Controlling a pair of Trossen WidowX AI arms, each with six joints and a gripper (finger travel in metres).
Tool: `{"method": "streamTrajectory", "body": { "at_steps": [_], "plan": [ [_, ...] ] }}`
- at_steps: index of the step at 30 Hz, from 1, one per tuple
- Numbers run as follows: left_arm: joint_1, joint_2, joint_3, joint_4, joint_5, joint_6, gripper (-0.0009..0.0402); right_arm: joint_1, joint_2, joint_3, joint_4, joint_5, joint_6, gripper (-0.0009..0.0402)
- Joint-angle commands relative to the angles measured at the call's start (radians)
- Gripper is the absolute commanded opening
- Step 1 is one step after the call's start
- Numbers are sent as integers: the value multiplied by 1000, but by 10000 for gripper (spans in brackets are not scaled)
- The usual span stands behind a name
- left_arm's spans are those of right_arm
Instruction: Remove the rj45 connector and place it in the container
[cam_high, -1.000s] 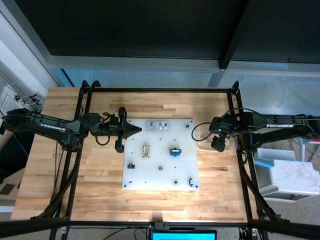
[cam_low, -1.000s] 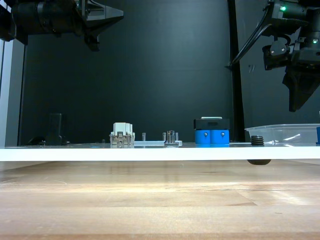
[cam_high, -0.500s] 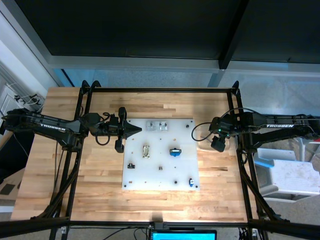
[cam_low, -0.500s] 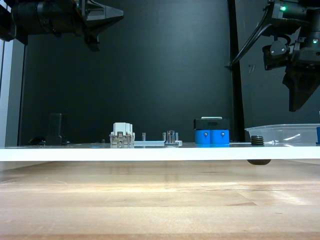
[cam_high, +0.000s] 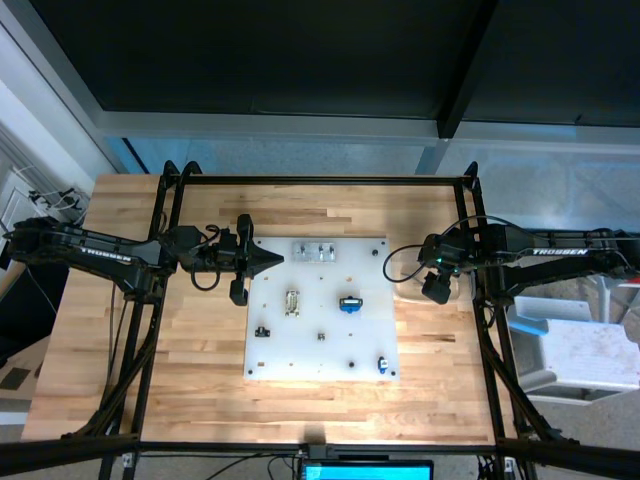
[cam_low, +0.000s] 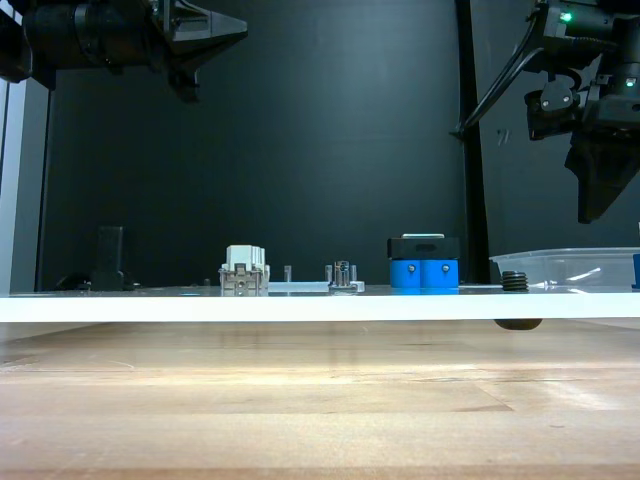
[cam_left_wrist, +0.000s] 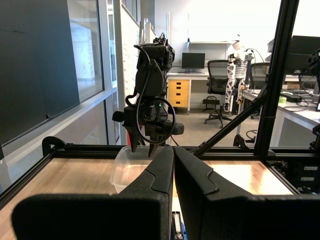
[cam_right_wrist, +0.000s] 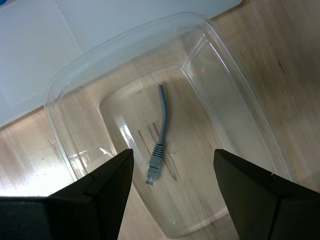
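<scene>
The rj45 connector, a clear plug on a short grey cable stub, lies flat on the floor of the clear container. My right gripper hangs open straight above it, apart from the plug, with nothing between its fingers. In the high view the right gripper is over the container, just off the white board's right edge. In the low view it points down above the container. My left gripper is shut and held high at the board's left edge, holding nothing.
The white board carries a bright-blue block, a cream oblong connector, metal fittings at its far edge and a small dark-and-blue part near its front right corner. Black frame posts stand at the table's sides.
</scene>
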Motion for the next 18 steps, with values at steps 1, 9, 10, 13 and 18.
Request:
{"method": "streamTrajectory", "body": {
  "at_steps": [1,9,10,13,18],
  "plan": [
    [0,0,0,0,0,0,0,0,0,0,5,0,0,224],
    [0,0,0,0,0,0,0,0,0,0,19,-13,0,224],
    [0,0,0,0,0,0,0,0,0,0,22,-13,0,224],
    [0,0,0,0,0,0,0,0,0,2,22,-12,0,223],
    [0,0,0,0,0,0,0,0,0,6,14,-12,0,224]
  ]
}}
